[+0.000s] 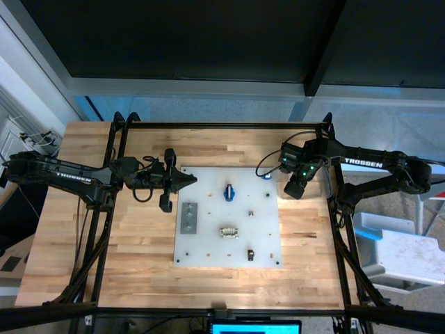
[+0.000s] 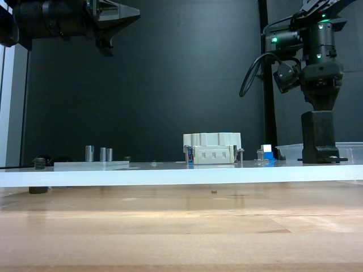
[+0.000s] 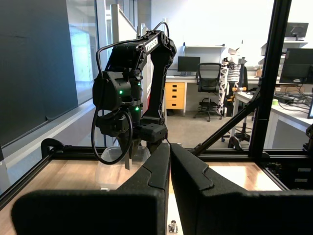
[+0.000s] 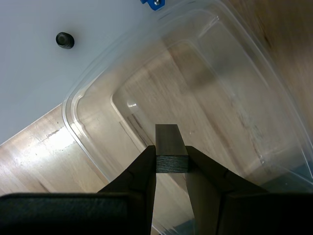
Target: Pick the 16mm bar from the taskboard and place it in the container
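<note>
16mm bar (image 4: 168,138), seemingly, clamped by right end effector (image 4: 171,164) above container (image 4: 210,93); left (image 3: 169,152) closed aloft.

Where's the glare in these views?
High view: board washed bright, left gripper shut above its far-left corner. Right wrist view: glints on the tub rim below the right gripper holding the bar. Left wrist view: office backlights the right arm.

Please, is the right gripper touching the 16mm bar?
Touching: right wrist view shows right gripper clamping the 16mm bar over the container; left gripper hangs by taskboard.
</note>
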